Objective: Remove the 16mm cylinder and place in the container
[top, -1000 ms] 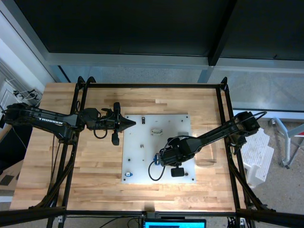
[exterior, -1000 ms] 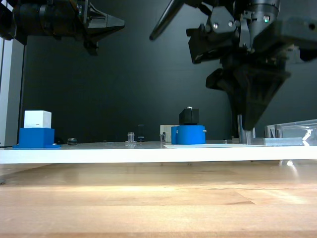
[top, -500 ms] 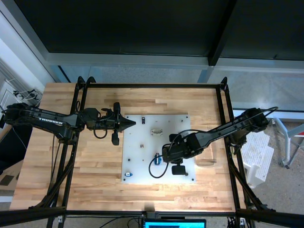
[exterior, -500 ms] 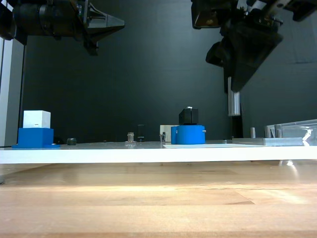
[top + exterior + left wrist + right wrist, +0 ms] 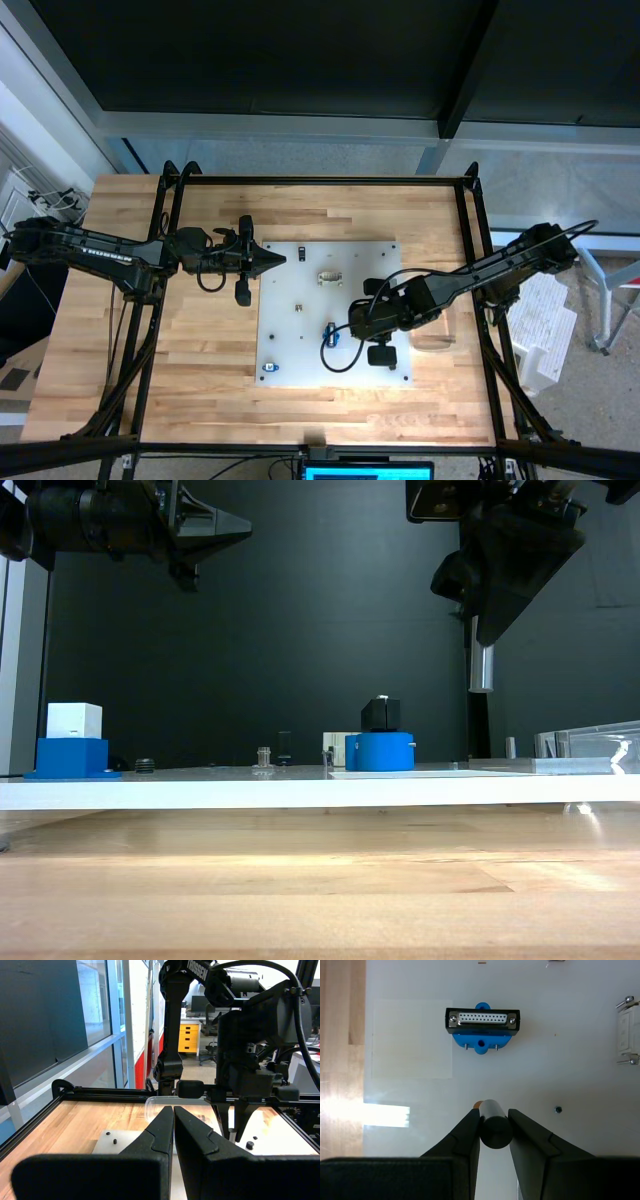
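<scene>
Silver cylinder (image 5: 494, 1127) pinched in your right gripper (image 5: 487, 630), held clear above the white board (image 5: 300, 340) — only the low view shows that gap. Left gripper (image 5: 274, 259) closed on nothing — hovers at the board's left edge.

The silver-grey 16mm cylinder (image 5: 481, 670) hangs upright, pinched at its upper end in the right gripper (image 5: 487, 632), clear above the white board (image 5: 285, 345). The see-through container (image 5: 437, 330) sits on the table to its right.

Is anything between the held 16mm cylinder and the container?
Nothing visible. The right tool holds the 16mm cylinder above the white board, higher than the thin peg beside the container. The left tool, shut, is parked over the board's left edge.
</scene>
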{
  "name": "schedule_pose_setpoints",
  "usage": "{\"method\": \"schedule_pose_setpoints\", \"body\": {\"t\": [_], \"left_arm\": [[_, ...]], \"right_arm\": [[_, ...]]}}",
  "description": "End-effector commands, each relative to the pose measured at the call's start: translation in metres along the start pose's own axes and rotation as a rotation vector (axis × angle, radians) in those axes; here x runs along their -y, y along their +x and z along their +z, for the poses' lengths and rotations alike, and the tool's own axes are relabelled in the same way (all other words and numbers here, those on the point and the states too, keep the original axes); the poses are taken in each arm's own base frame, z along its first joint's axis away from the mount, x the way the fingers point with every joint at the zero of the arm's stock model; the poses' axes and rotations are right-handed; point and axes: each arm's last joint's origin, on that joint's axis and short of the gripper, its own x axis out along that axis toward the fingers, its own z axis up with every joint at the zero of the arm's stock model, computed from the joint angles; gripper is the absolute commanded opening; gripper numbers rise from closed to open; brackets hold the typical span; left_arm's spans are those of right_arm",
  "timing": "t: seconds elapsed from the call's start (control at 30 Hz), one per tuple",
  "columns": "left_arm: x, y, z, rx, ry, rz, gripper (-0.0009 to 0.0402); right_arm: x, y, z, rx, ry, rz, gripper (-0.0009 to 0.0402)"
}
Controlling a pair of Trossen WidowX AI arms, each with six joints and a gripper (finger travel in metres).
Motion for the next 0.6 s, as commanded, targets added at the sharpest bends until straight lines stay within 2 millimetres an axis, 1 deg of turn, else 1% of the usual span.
{"method": "schedule_pose_setpoints", "body": {"t": [0.03,0.2,0.5,0.6], "left_arm": [[0.0,0.0,0.0,0.0,0.0,0.0,0.0],[0.0,0.0,0.0,0.0,0.0,0.0,0.0],[0.0,0.0,0.0,0.0,0.0,0.0,0.0],[0.0,0.0,0.0,0.0,0.0,0.0,0.0]], "right_arm": [[0.002,-0.003,-0.005,0.036,0.019,0.011,0.0],[0.006,-0.006,-0.014,0.063,0.042,-0.004,0.0],[0.014,-0.015,-0.038,0.08,0.049,0.005,0.0001],[0.017,-0.018,-0.047,0.083,0.049,0.007,0.0021]]}}
